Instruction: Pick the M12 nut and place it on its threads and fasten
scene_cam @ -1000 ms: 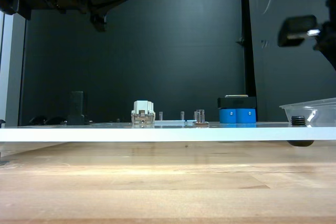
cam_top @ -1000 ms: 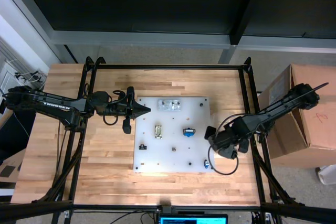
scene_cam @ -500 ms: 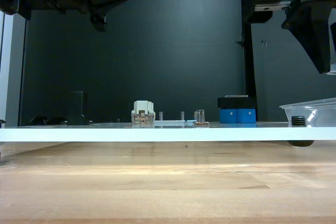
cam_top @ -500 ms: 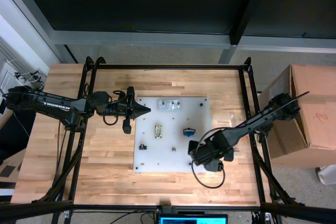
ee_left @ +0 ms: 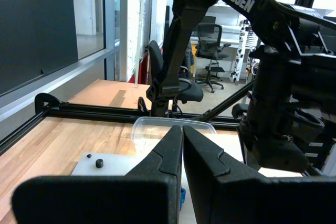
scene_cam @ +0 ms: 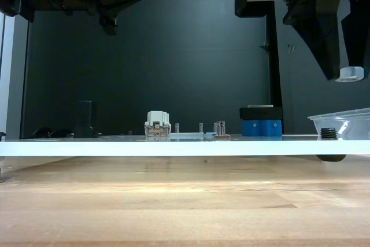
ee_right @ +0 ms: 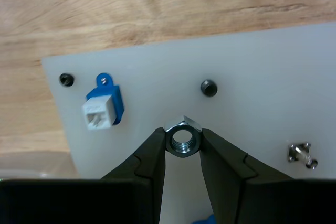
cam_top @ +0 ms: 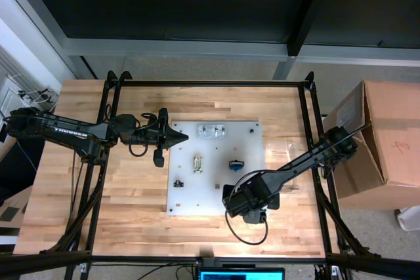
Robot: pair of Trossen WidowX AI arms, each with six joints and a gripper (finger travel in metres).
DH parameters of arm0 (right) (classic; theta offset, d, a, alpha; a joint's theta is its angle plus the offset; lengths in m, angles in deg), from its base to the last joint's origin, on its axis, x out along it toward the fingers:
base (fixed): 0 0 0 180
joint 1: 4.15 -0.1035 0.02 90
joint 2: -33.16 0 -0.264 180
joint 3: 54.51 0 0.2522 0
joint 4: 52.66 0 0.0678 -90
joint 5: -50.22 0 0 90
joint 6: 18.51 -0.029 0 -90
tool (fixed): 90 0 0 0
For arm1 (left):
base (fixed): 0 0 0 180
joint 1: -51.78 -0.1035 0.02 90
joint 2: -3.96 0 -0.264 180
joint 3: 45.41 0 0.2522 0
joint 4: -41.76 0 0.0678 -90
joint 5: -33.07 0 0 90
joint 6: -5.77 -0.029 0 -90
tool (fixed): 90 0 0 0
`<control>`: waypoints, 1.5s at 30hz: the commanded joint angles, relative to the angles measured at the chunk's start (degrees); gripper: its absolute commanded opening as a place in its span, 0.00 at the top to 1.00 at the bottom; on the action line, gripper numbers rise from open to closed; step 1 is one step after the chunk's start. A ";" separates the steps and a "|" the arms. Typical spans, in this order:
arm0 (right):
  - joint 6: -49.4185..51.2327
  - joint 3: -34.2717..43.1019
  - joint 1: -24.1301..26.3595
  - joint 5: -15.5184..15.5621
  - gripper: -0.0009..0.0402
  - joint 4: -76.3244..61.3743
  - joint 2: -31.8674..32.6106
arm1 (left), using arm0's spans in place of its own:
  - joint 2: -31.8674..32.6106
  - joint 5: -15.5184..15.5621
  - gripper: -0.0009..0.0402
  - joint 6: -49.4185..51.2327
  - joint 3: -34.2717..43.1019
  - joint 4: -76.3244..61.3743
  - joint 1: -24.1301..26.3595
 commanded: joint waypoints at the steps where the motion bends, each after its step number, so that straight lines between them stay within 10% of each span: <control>1: -0.07 1.01 -0.13 0.02 0.98 0.07 1.38 | 0.02 0.00 0.98 -0.02 0.02 0.00 -0.02; 45: -26.77 -1.53 -0.17 0.13 0.98 5.79 5.92 | 0.02 0.00 0.98 -0.02 0.02 0.00 0.00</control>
